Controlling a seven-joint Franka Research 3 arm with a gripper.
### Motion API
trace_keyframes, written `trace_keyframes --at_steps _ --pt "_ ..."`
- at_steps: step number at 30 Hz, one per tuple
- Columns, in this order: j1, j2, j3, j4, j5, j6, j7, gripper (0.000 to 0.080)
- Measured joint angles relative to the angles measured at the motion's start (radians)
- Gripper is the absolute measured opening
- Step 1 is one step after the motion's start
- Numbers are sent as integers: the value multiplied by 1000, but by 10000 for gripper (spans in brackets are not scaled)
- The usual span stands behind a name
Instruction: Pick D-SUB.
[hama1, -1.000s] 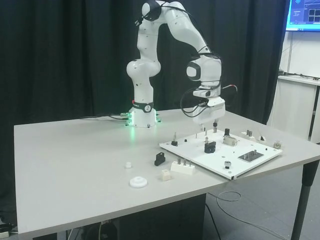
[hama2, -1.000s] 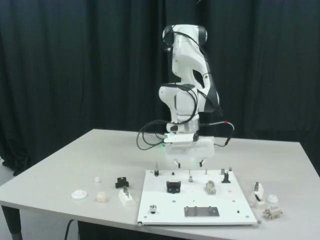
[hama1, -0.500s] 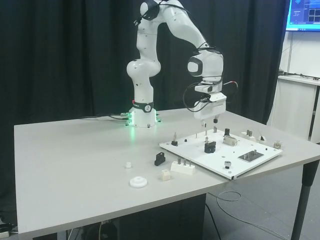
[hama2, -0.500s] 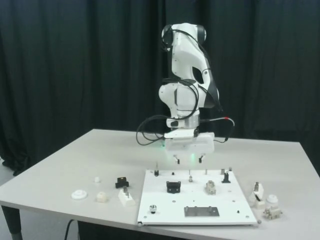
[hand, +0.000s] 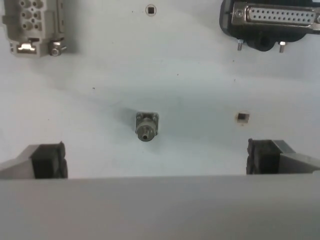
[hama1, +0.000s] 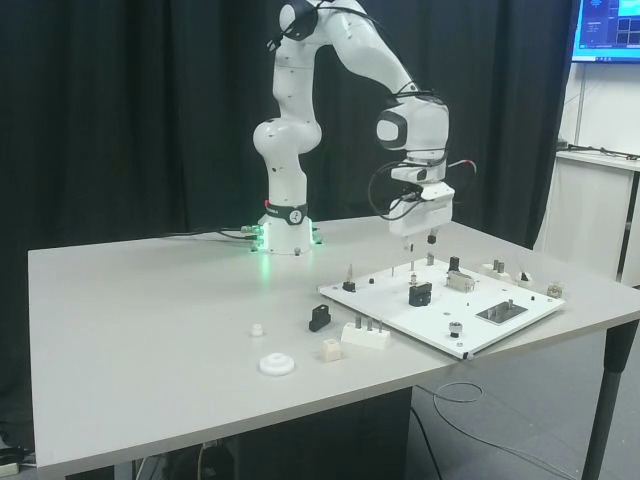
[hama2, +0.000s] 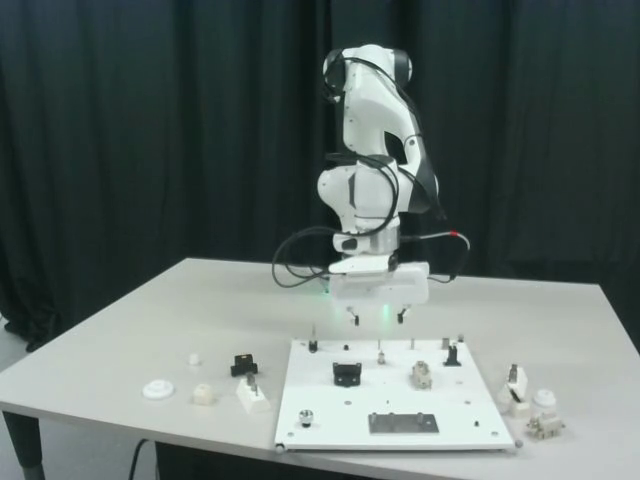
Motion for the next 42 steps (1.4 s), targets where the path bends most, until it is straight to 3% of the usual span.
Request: trace_keyframes --at_steps 34,42 --pt "-8 -14 0 38 -42 -60 6 800" --pt "-23 -14 -2 52 -87 -61 6 800"
